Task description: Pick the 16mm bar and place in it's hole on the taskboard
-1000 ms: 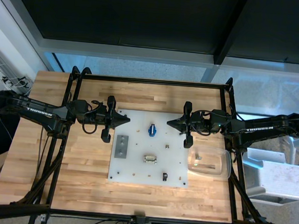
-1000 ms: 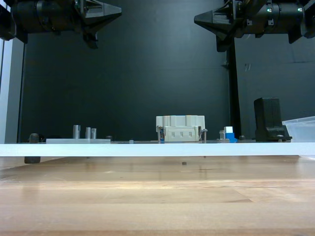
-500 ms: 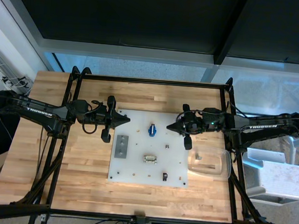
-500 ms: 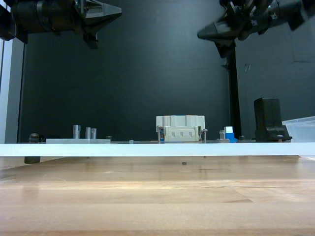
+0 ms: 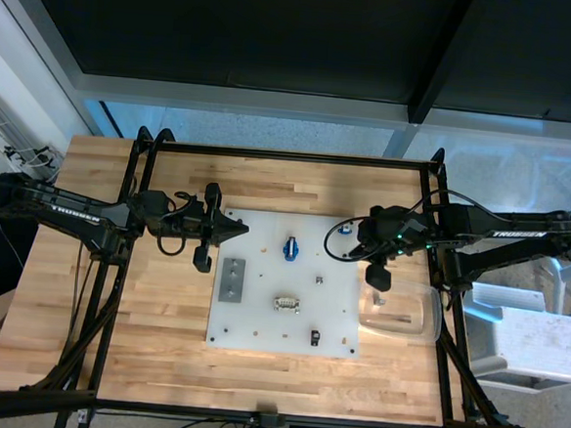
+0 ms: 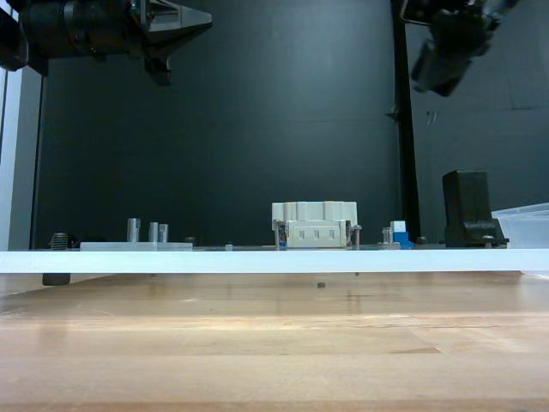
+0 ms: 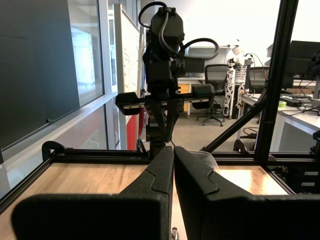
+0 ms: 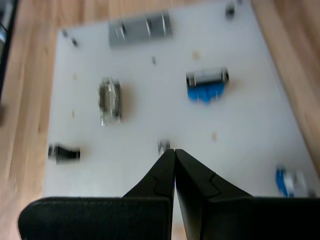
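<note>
A grey metal block (image 5: 232, 277) sits on the left part of the white taskboard (image 5: 258, 320). Short metal bars (image 6: 134, 230) stand upright in it. I cannot tell which of them is the 16mm bar. The block (image 8: 141, 29) also shows in the right wrist view. My left gripper (image 5: 237, 230) hangs level above the board's far left corner, shut and holding nothing (image 7: 173, 149). My right gripper (image 5: 361, 249) is tipped downward over the board's far right part, high above it (image 6: 439, 53). Its fingers are shut with nothing between them (image 8: 174, 151).
On the board are a blue connector (image 5: 290, 247), a grey multi-pin connector (image 5: 285, 303) and a black clip (image 5: 314, 336). A clear plastic tray (image 5: 425, 322) lies off the board's right edge with a small metal piece (image 5: 378, 301) in it. A black frame surrounds the table.
The right gripper has swung from pointing level toward the left to pointing down at the board, and shifted a little right and nearer. The left arm has not moved.
</note>
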Action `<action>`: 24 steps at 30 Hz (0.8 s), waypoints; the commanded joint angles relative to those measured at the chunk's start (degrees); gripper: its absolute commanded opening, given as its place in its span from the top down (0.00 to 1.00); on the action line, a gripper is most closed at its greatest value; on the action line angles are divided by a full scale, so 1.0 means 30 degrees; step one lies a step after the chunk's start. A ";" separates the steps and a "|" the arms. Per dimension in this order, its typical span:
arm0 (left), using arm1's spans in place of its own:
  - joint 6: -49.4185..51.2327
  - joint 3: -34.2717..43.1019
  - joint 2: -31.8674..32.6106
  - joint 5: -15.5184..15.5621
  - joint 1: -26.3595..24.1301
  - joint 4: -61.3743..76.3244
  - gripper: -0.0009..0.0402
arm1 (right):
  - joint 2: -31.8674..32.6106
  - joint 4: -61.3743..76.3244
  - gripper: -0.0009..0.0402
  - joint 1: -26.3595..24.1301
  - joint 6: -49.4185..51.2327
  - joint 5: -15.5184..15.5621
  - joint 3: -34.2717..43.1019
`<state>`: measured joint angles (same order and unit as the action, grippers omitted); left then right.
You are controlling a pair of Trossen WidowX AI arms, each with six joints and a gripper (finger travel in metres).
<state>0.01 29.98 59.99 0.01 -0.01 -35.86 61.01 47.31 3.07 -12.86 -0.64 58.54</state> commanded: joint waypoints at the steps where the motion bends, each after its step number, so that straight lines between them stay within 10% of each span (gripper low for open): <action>1: 0.0007 -0.0007 0.0000 0.0000 0.0000 0.0000 0.98 | 0.0080 0.2033 0.98 0.0182 -0.0612 -0.0007 0.0546; 24: 0.0000 -0.0007 0.0000 0.0000 0.0000 0.0000 0.98 | 0.1341 0.8961 0.98 0.4699 -0.4714 0.0073 0.0823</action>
<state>0.01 29.95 59.96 0.01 -0.01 -35.83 64.69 74.04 16.45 -26.63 -0.40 61.04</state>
